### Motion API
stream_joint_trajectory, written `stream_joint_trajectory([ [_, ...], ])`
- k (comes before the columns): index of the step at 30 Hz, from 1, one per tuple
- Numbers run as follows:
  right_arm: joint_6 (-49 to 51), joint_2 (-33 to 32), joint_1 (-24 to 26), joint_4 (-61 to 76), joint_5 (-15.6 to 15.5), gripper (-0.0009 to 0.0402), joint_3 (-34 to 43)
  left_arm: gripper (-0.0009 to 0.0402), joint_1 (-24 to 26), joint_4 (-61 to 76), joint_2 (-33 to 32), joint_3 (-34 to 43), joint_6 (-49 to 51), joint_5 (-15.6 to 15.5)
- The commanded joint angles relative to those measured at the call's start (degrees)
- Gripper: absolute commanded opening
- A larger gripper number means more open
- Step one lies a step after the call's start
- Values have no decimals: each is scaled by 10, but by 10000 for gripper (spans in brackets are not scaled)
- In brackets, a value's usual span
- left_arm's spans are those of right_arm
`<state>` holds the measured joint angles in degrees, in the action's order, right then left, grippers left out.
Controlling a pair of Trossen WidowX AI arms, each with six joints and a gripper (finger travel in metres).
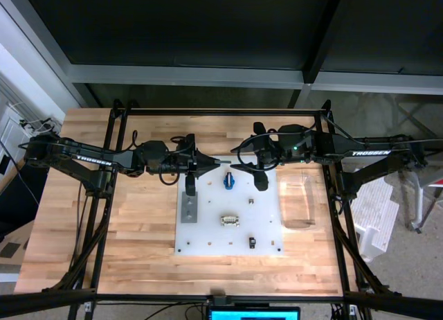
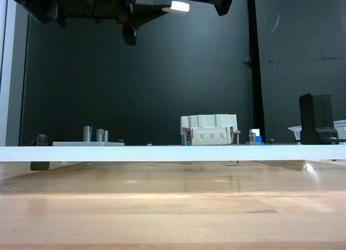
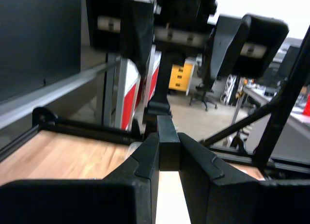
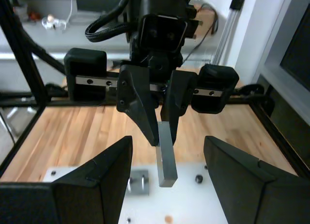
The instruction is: Pick the 16mm bar and install on taskboard
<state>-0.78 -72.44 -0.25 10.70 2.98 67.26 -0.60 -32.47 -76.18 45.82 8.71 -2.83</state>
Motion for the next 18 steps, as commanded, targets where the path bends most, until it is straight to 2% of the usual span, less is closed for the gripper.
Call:
stream_joint_trajectory([
  [1,-12,0,0,-66,0,204,-31,0,0,-23,0,0,0,0],
  [6,-38,0,0,-163,0,204,-75,0,0,-45,0,0,0,0],
  [18,-90,0,3,-268,0,203,-136,0,0,-57,0,0,-5,2],
])
